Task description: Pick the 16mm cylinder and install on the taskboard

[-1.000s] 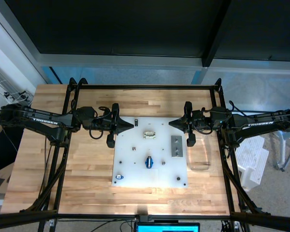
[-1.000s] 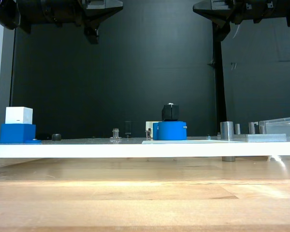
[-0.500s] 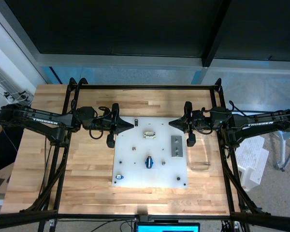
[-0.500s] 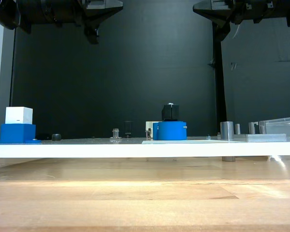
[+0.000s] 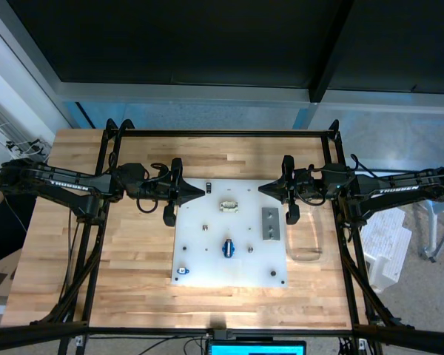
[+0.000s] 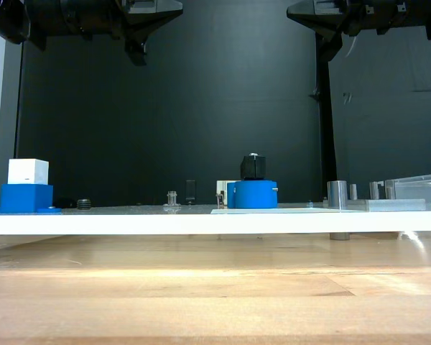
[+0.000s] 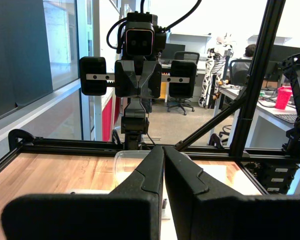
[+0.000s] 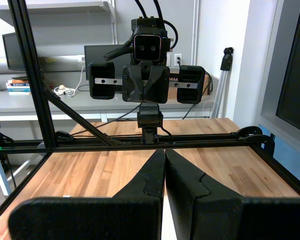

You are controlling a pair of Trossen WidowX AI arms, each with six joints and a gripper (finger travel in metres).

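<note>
The 16mm cylinder [image 5: 250, 249] is taken to be the small silver peg standing upright on the taskboard [image 5: 200, 255], just beside the blue fitting [image 5: 227, 248]. Whether it is seated in a hole cannot be told. It is found well below the right gripper [image 5: 263, 189] and off to one side of its fingertips, with the grey metal block [image 5: 271, 223] lying between the two. The right gripper is held high above the board, its fingers pressed together on nothing. The left gripper [image 5: 200, 191] is held opposite it, tip facing tip, equally high, likewise clenched and empty, and somewhat further from the peg.

Several faults can be expected from here. If a descent is made before the fingers are parted, the peg is likely to be knocked over or pushed across the board. With the fitting so close, one finger may be caught on it. As the peg is round, smooth and tiny, it may be pinched off-centre and squirted out, or carried tilted and jammed at the hole's mouth.
</note>
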